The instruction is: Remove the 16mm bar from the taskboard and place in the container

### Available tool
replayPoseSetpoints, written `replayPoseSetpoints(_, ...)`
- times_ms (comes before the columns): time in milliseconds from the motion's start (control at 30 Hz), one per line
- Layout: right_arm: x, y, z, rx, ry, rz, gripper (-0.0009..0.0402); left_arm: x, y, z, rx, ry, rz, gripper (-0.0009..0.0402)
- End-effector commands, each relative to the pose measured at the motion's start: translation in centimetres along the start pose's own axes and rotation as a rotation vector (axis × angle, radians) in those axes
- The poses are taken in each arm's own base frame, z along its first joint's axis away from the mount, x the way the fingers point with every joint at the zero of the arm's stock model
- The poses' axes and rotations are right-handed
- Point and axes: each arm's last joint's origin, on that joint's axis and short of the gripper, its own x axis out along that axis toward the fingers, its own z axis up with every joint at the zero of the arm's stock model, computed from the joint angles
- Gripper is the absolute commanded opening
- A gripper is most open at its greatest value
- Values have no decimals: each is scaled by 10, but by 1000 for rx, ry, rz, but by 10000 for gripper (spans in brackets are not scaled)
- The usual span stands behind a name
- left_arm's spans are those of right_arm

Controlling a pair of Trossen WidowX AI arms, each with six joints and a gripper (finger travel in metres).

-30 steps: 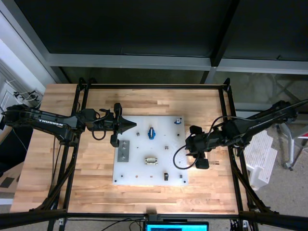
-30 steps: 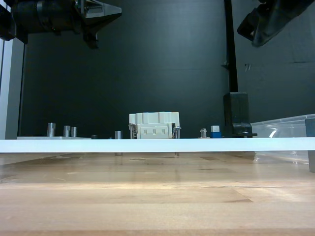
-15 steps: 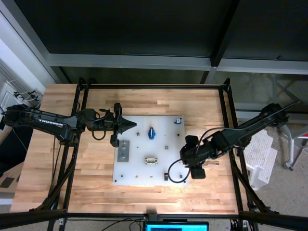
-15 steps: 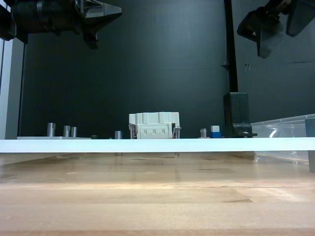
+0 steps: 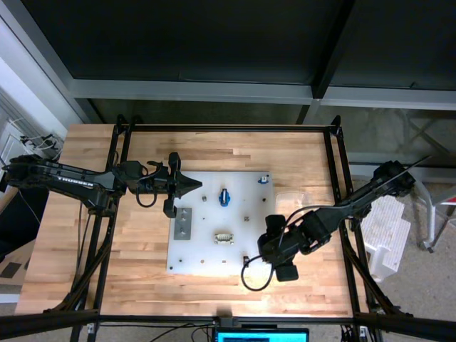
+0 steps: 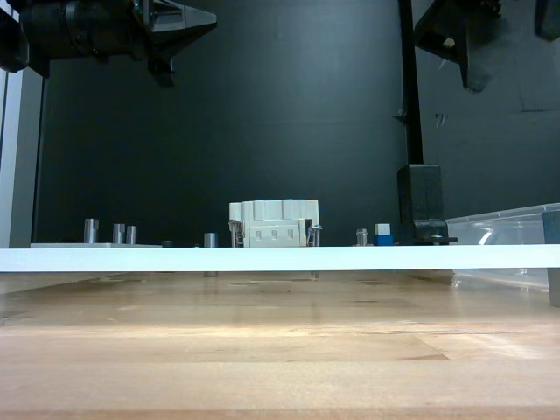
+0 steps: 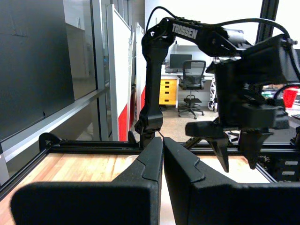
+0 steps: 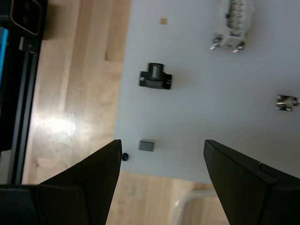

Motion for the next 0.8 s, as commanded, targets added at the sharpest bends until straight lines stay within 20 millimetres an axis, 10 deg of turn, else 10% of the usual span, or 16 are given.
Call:
replayPoseSetpoints(33, 5, 6, 3, -6, 11, 1, 245, 0, 0, 0, 0, 0, 0, 0)
replayPoseSetpoints(800, 54, 33, -2, -54, 123, -27, 245, 0, 0, 0, 0, 0, 0, 0)
